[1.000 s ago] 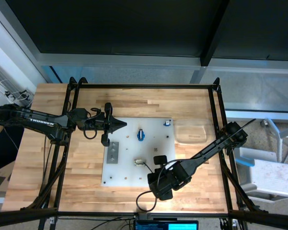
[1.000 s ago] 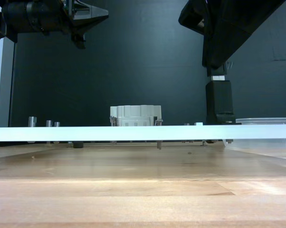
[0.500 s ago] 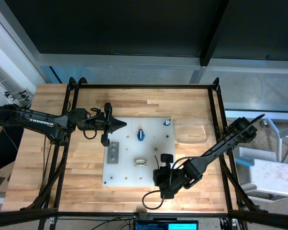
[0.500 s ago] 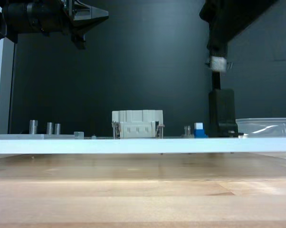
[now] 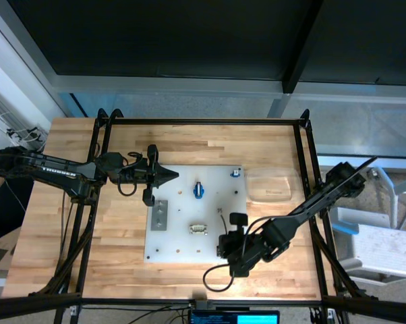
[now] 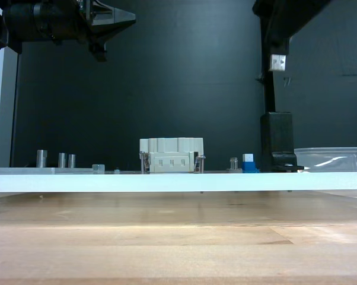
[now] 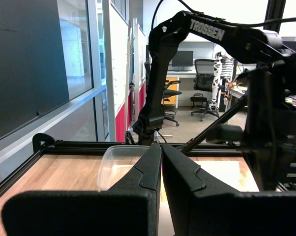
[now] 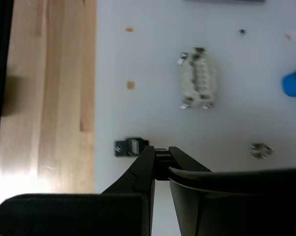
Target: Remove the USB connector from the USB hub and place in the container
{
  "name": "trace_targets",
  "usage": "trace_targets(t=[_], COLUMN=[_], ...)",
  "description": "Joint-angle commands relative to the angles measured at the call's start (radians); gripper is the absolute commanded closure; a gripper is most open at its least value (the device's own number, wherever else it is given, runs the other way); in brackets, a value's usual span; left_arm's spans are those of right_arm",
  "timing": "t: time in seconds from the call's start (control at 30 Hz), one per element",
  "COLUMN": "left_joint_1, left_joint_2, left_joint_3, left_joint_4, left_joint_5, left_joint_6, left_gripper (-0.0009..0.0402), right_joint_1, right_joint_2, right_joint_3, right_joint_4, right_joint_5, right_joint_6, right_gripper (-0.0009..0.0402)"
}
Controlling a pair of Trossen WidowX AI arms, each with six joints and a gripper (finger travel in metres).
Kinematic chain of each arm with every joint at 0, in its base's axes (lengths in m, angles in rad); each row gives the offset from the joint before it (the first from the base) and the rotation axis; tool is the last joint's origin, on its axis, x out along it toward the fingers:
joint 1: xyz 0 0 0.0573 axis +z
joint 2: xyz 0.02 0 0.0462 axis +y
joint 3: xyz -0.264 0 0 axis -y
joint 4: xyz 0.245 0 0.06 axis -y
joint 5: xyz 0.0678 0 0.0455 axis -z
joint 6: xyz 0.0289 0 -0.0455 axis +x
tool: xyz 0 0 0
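The USB hub [image 8: 124, 146] is a small black block on the white board [image 5: 183, 202]; in the low view the hub [image 6: 277, 139] stands upright. My right gripper [image 8: 160, 152] hangs just above and beside it, shut on the USB connector [image 8: 161, 156], a tiny black plug between the fingertips. From above, the right gripper [image 5: 223, 243] covers the hub. The container [image 5: 269, 187], a shallow pale tray, lies right of the board and shows in the low view as the container [image 6: 332, 155]. My left gripper [image 5: 169, 175] hovers shut over the board's far left corner.
On the board stand a grey block with holes [image 5: 160, 216], a beige multi-pin connector [image 5: 198, 230] and a blue upright connector [image 5: 198, 190]. A black frame [image 5: 203, 122] borders the table. Bare wood lies in front of the board.
The right gripper has risen from the hub. The board's near edge, lifted one second ago, lies flat again. The left arm has not moved.
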Motion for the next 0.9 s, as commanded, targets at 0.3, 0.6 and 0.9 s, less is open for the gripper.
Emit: trace_targets(t=[0.3,0.6,0.9], left_joint_1=[0.0,0.0,0.0], left_joint_2=[0.0,0.0,0.0], left_joint_3=[0.0,0.0,0.0], left_joint_4=[0.0,0.0,0.0], left_joint_5=[0.0,0.0,0.0], left_joint_6=[0.0,0.0,0.0], left_gripper=[0.0392,0.0393,0.0392], right_joint_1=[-0.039,-0.13,-0.229], right_joint_2=[-0.263,-0.504,-0.686], right_joint_3=[-0.25,-0.437,-0.562], right_joint_4=[-0.003,-0.039,-0.148], right_joint_5=[-0.015,-0.016,-0.02], right_joint_6=[0.053,0.052,0.052], right_gripper=[0.0393,0.0393,0.0393])
